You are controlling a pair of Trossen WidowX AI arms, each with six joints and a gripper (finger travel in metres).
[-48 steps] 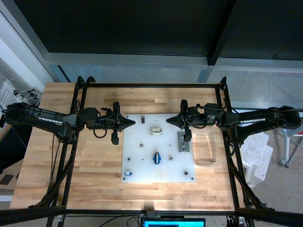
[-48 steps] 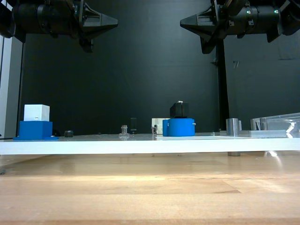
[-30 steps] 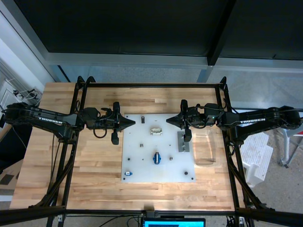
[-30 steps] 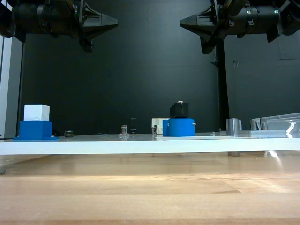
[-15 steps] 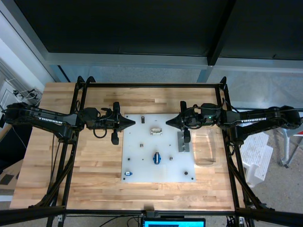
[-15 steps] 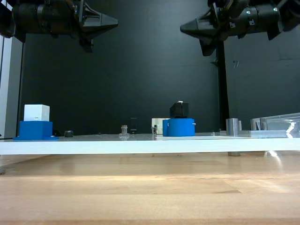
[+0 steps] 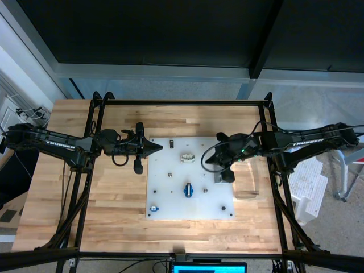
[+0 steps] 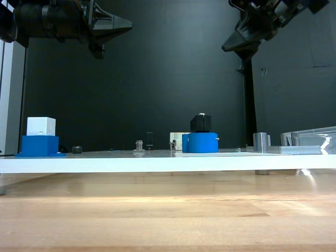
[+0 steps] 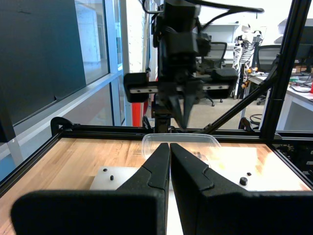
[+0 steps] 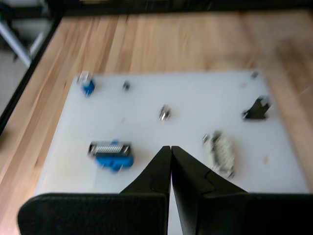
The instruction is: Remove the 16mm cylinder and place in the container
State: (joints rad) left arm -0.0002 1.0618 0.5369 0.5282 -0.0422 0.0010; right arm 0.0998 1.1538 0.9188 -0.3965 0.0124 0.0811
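Dipping from level a moment ago, the pressed-together fingers (image 10: 157,171) of your right gripper (image 7: 207,161) are tilting down over the board (image 7: 170,196). Be spreading them while lining up above the cylinder (image 7: 204,191), standing beside the blue part (image 7: 187,190); the container (image 7: 245,197) is waiting at the board's right edge. Left gripper (image 7: 161,147) is hanging parked, fingers together.

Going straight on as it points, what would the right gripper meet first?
Probably the bare white board beside the blue part. The right gripper hangs tilted above it, left gripper above its left edge.
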